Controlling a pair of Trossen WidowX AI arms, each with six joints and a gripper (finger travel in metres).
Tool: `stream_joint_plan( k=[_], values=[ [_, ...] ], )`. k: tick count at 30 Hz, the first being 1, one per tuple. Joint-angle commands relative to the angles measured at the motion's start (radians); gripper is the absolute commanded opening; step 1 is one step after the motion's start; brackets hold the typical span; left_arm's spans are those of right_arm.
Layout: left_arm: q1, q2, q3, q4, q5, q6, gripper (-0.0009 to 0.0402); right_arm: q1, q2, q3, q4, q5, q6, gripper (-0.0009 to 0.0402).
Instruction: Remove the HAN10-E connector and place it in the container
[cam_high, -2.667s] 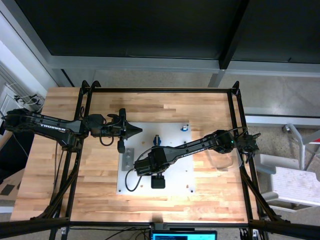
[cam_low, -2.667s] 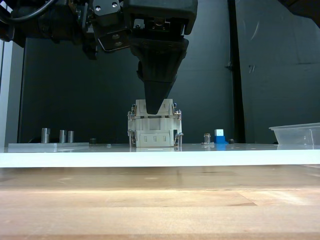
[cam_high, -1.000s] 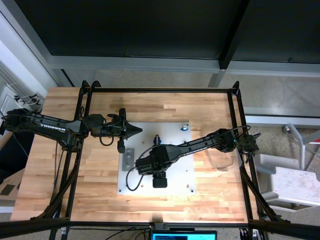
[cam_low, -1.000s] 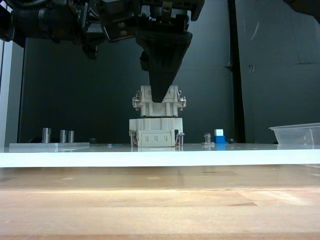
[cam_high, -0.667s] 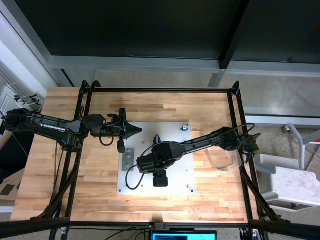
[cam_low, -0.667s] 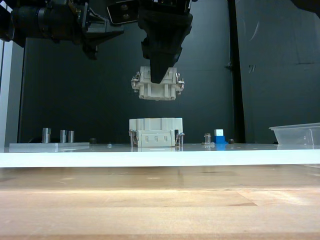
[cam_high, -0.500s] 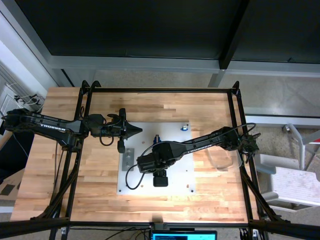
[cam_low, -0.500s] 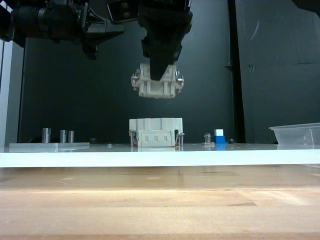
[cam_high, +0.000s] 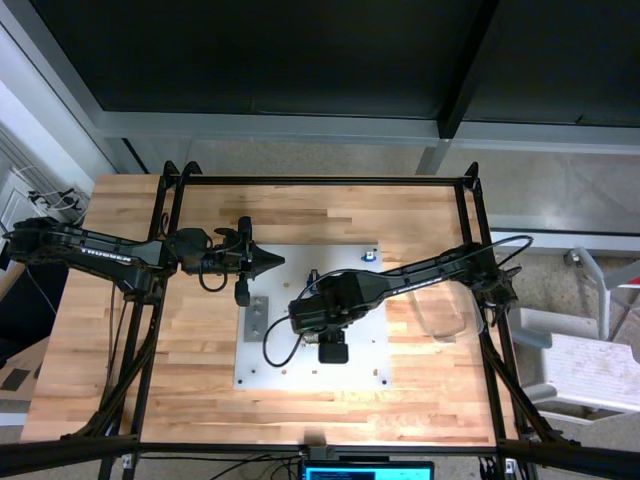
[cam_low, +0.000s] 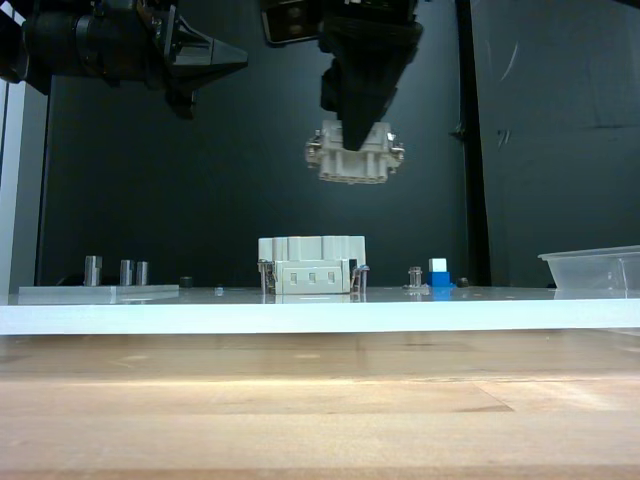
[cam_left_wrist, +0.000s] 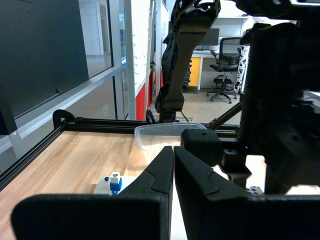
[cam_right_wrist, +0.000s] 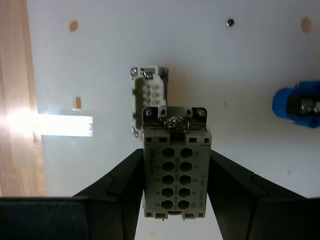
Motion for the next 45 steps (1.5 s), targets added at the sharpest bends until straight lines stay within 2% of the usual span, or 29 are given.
stream_joint_plan(
  k=[1,23,34,45],
  values=[
    [0.000,0.000,0.000,0.000,0.000,0.000,0.0000,-0.004,-0.059,-0.094,0.031,0.001,0.009,0.0064],
    [0.000,0.000,0.000,0.000,0.000,0.000,0.0000,-0.009,-0.483,-0.658,0.157,0.002,0.158,0.0064],
    [0.000,0.000,0.000,0.000,0.000,0.000,0.0000,-0.013,-0.644,-0.831,0.159,0.019,0.181,0.0064],
    [0.000,0.000,0.000,0.000,0.000,0.000,0.0000,-0.014,-0.792,-0.981,0.154,0.023,0.237,0.0064]
  ],
)
